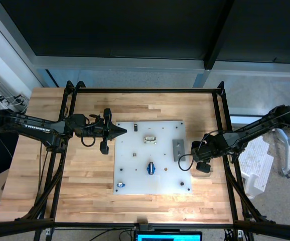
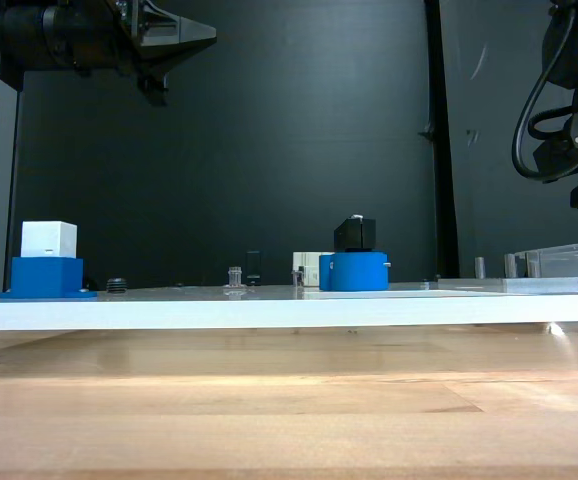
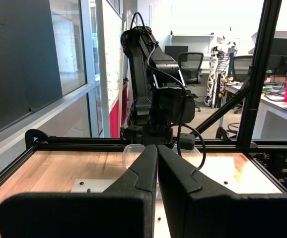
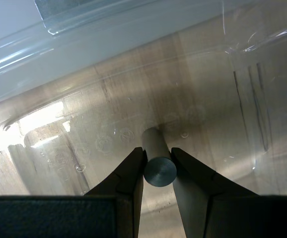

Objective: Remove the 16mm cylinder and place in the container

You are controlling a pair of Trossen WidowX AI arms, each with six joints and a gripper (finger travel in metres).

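Note:
The 16mm cylinder (image 4: pixel 160 170), a short grey metal peg, sits between the fingertips of my right gripper (image 4: pixel 157 155), which is shut on it. It hangs inside the clear plastic container (image 4: pixel 133 34), just above the floor of the tub. In the high view my right gripper (image 1: pixel 203 166) covers most of the container (image 1: pixel 205 175), which stands off the white board's right edge. The container (image 2: pixel 574 258) also shows in the low view. My left gripper (image 1: pixel 120 130) is shut and empty, held high beside the board's left edge; the left wrist view shows its fingers (image 3: pixel 148 163) pressed together.
The white board (image 1: pixel 135 173) carries a blue fitting (image 1: pixel 150 168), a grey metal block (image 1: pixel 178 149), a beige connector (image 1: pixel 150 139) and a small blue part (image 1: pixel 120 185). A blue and white block (image 2: pixel 47 262) stands at the board's near left. Black frame rails surround the table.

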